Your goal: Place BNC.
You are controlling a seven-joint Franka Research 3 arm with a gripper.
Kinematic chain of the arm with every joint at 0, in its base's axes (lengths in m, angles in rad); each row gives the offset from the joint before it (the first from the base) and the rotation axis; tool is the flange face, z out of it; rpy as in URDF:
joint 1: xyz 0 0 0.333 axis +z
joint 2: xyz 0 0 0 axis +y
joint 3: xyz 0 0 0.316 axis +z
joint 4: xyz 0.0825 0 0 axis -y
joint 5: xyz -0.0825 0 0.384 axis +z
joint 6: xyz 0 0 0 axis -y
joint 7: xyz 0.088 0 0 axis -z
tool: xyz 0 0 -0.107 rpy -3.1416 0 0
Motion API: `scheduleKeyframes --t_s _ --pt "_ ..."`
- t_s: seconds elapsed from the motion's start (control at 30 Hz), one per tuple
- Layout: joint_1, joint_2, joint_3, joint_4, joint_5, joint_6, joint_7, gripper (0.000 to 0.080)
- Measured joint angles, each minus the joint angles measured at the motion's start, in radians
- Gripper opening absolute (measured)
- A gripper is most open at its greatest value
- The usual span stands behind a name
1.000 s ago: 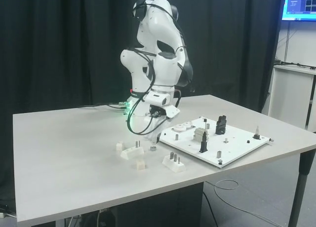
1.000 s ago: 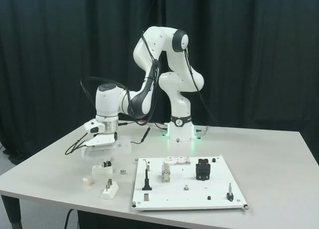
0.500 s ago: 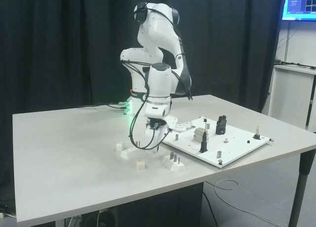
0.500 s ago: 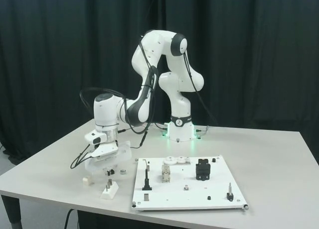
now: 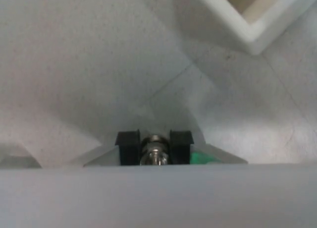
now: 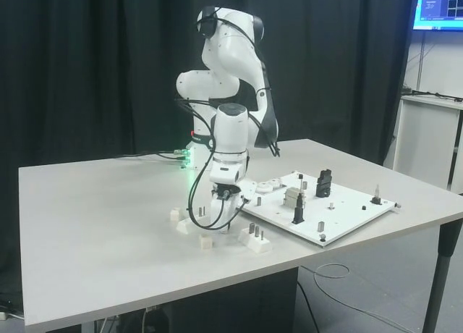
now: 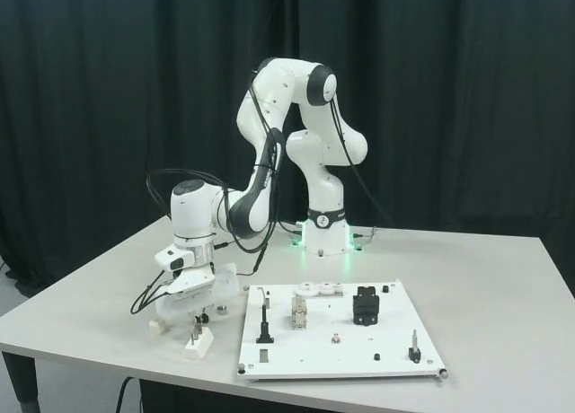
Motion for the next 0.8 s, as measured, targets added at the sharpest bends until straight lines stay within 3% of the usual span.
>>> scheduleKeyframes --t_s 0.23,0.27,0.5,0.53,0.57,0.8 --pt "0.001 -0.006 -0.001 -0.002 0.009 0.000 0.003 0.0135" --pt "0.002 -0.009 -0.001 -0.002 0.012 -0.001 0.004 0.0371" --pt "0.004 -0.041 -0.002 -0.003 0.014 -0.023 0.034 0.0371" --pt "0.005 -0.047 -0.004 -0.003 0.014 -0.030 0.044 0.0661" --pt "0.005 -0.052 -0.006 -0.003 0.014 -0.034 0.053 0.0765" --pt "0.009 -0.089 -0.022 -0.003 0.013 -0.073 0.104 0.0791"
